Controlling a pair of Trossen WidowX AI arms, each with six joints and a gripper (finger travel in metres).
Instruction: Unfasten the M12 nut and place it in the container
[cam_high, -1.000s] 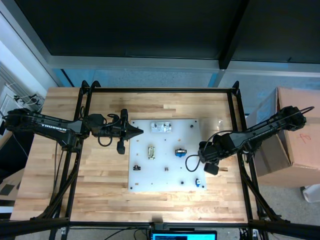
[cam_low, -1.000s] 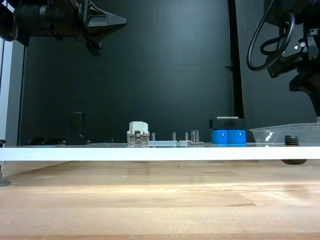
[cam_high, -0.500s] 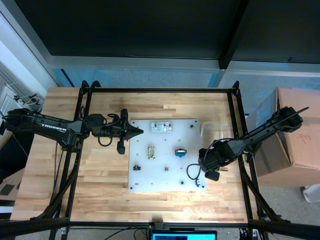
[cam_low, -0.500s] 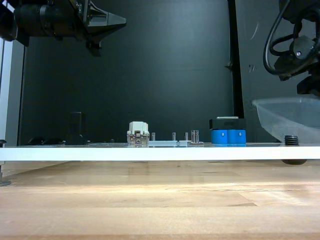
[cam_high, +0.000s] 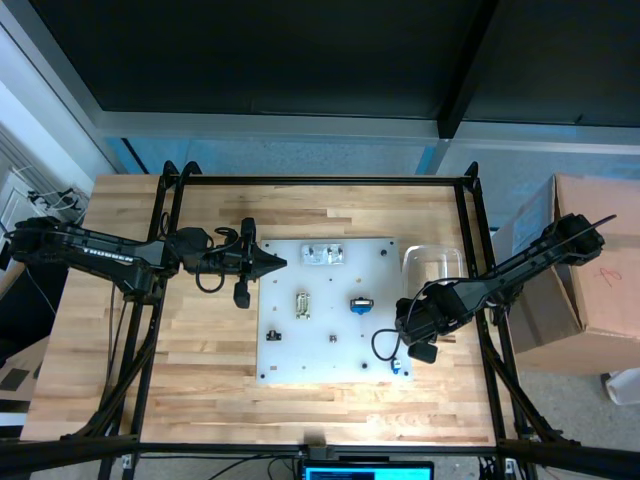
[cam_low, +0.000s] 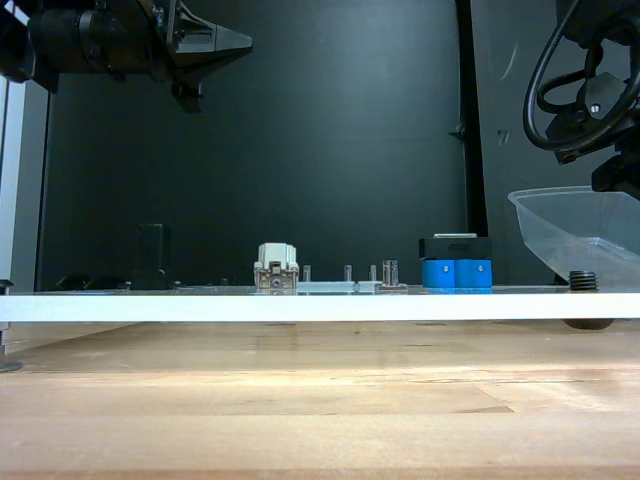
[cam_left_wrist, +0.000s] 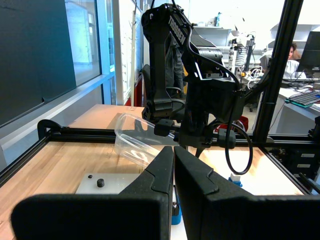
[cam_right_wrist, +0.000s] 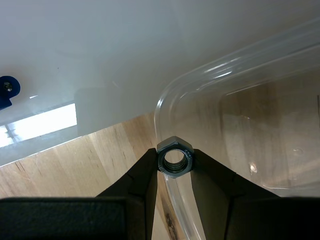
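The small silver nut (cam_right_wrist: 174, 162) is clear of its stud, pinched between the fingers of my right gripper (cam_right_wrist: 175, 166), right at the rim of the clear container (cam_right_wrist: 250, 125). From above, the right gripper (cam_high: 405, 323) hangs at the board's right edge, just near of the container (cam_high: 432, 262). The low view shows the black stud (cam_low: 583, 281) bare, its ribs visible, and the container (cam_low: 575, 225) tilted with one side lifted. My left gripper (cam_high: 278, 263) is shut and empty, high over the board's left edge.
The white board (cam_high: 290, 350) carries a blue block (cam_high: 360, 305), a grey connector (cam_high: 302, 305) and small posts. Black frame rails (cam_high: 480, 250) run along the table's sides. A cardboard box (cam_high: 595, 280) stands off the table at the right.
My right gripper has moved toward the near edge with the nut. The container, flat a second ago, has tipped up on one side and shifted slightly. The left arm has not moved.
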